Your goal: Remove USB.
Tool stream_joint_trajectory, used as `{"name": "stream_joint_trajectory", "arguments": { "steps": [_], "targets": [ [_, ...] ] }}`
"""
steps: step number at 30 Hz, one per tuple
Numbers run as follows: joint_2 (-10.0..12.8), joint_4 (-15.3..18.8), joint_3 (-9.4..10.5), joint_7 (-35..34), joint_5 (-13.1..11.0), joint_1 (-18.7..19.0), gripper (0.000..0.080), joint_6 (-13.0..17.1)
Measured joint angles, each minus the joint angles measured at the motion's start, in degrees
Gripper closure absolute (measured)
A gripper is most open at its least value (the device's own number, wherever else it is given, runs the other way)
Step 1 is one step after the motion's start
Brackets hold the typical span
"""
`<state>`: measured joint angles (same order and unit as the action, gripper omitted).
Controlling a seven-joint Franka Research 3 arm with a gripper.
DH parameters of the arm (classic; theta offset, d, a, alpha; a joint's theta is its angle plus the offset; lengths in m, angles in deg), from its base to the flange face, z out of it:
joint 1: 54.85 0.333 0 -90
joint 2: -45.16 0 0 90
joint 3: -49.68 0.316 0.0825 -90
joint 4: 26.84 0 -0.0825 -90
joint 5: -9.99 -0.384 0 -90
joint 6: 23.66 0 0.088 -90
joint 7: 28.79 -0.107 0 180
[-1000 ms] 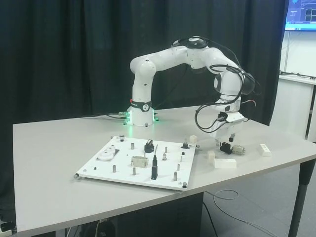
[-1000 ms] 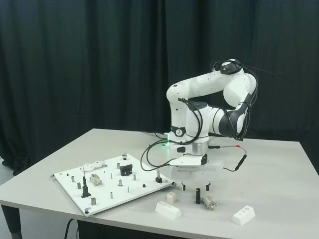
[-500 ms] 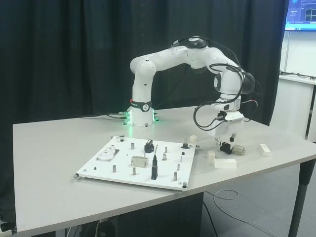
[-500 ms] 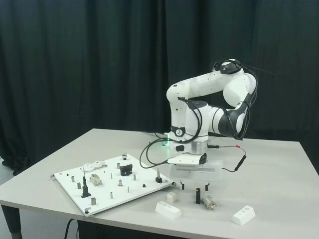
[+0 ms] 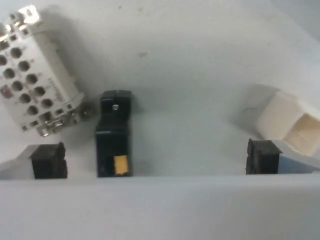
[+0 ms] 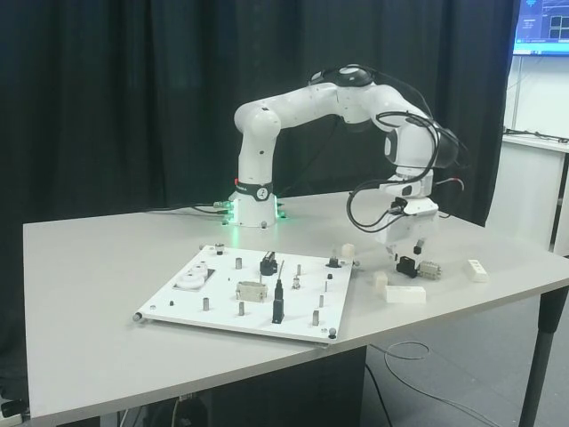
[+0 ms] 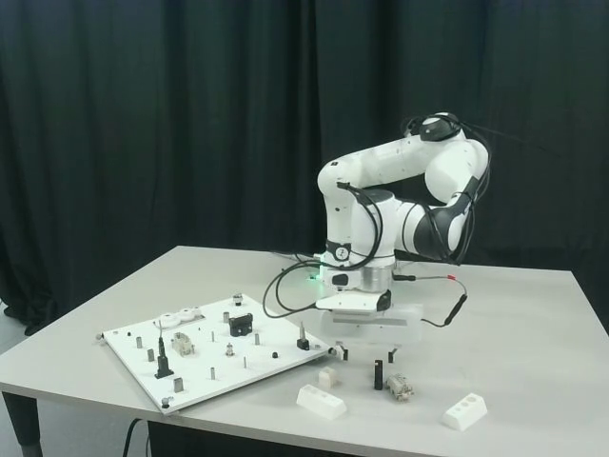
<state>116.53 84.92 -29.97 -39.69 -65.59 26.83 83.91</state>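
The black USB plug (image 5: 115, 135) stands upright on the grey table, free of the gripper; it also shows as a USB plug (image 7: 378, 373) in the second room view and a USB plug (image 6: 406, 265) in the first. My gripper (image 5: 155, 159) hangs just above it, open, its black fingertips (image 5: 48, 161) wide apart with nothing held between them. From the room the gripper (image 7: 368, 355) sits slightly above the plug, to the right of the white board (image 7: 205, 376).
A grey multi-pin connector (image 5: 37, 80) lies right beside the plug, seen as the connector (image 7: 400, 386) from the room. A white cube (image 7: 326, 377), a long white block (image 7: 321, 401) and a white holder (image 7: 464, 410) lie nearby. The board (image 6: 178, 302) carries several small parts.
The gripper has risen slightly and drifted a little toward the board, staying open. The USB plug has stayed standing on the table.
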Motion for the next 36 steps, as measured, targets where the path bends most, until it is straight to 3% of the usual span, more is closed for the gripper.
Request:
{"name": "stream_joint_trajectory", "arguments": {
  "steps": [17,28,36],
  "targets": [
    [0.0,-0.1,-4.33,10.3,2.5,-7.0,0.0003,1.2],
    [0.0,-1.9,-7.14,20.9,2.5,-15.1,0.0003,0.9],
    [0.0,-5.4,-8.12,25.3,2.5,-21.9,0.0003,-1.0]
  ]
}}
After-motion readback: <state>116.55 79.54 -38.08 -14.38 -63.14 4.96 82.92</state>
